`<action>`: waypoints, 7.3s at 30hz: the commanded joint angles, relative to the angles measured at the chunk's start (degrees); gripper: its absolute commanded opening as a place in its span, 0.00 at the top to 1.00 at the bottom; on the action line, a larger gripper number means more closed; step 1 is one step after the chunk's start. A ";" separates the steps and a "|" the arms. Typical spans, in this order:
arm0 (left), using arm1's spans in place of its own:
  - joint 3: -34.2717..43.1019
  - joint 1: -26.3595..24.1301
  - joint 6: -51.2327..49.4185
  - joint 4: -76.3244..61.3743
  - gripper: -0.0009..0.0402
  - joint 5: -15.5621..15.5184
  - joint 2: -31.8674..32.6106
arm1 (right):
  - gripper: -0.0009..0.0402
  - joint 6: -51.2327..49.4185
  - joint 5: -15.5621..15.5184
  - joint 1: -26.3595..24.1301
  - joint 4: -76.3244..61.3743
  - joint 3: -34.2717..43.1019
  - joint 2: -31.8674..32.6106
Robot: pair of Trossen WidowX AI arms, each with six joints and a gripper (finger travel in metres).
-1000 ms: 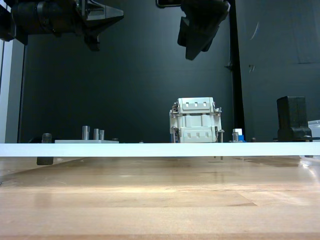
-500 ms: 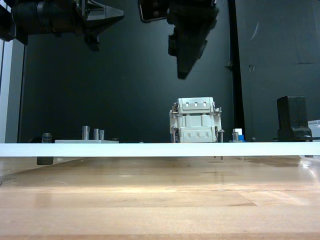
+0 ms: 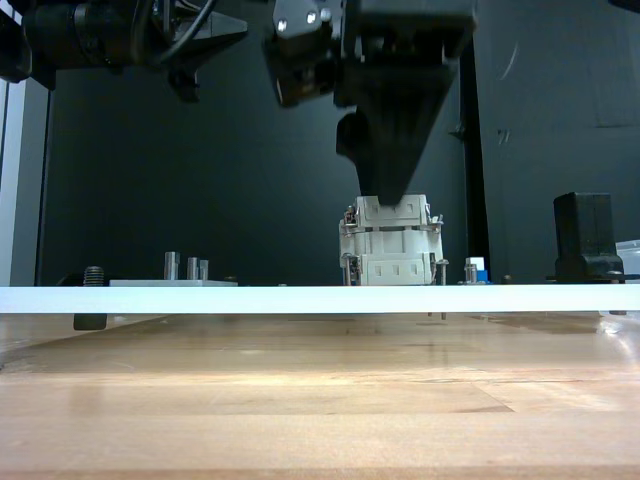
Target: Remove the HAN10E connector from the taskboard and place in the container
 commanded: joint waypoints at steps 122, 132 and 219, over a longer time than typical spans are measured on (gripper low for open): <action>0.00 0.02 0.00 0.02 0.98 0.00 0.00 | 0.98 28.57 1.57 8.59 6.84 -61.46 -55.93; 0.00 0.02 0.00 0.02 0.98 0.00 0.00 | 0.98 28.57 1.49 8.76 9.20 -61.46 -55.91; 0.00 0.00 0.00 0.02 0.98 0.00 0.00 | 0.82 36.02 -0.02 10.16 22.71 -77.07 -55.49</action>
